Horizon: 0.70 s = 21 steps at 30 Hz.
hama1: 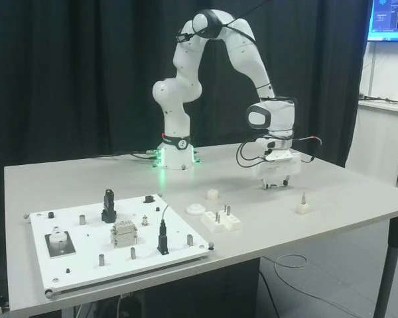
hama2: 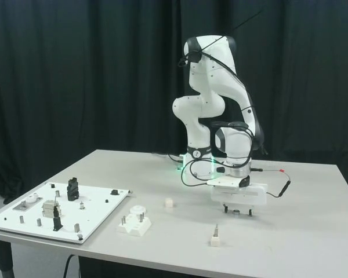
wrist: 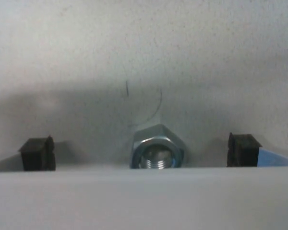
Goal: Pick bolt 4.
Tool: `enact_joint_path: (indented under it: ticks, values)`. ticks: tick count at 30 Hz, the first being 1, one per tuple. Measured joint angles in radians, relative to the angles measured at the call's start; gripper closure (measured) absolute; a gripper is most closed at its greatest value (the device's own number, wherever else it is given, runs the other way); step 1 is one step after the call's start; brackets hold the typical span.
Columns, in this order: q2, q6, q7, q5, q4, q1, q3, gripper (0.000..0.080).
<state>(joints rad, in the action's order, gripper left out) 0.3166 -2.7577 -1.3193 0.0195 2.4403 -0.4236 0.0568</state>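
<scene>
**Open claw straddles the bolt on the bench**

The claw (wrist: 140, 152) hangs low over the grey bench (hama1: 358, 192), its two black fingertips (wrist: 37, 154) spread wide with nothing between them gripped. Bolt 4 (wrist: 157, 149) sits midway in that gap, seen end-on as a hexagonal metal head with a threaded bore, touching neither pad. In the second room view the same small metal piece (hama2: 236, 212) rests on the bench directly beneath the claw.

From the bolt in the first room view, a small white stand with an upright pin (hama1: 304, 205) lies at about four o'clock, and a white holder block (hama1: 221, 220) carrying upright pins lies at eight o'clock. Farther toward eight o'clock, the white assembly board (hama1: 113, 238) carries black connectors, pegs and a grey block.
</scene>
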Motion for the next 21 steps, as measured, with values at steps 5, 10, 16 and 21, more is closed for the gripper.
enact_joint_path:
  ticks: [5, 10, 16, 21]
  values:
    - [0.000, 0.004, -0.042, -0.037, 0.000, 0.000, 0.001, 0.0003]
    - [0.000, 0.009, -0.080, -0.071, 0.000, 0.000, 0.003, 0.0003]
    - [0.000, 0.015, -0.111, -0.101, -0.002, 0.000, 0.005, 0.0003]
    - [0.000, 0.016, -0.123, -0.113, -0.002, 0.000, 0.005, 0.0003]
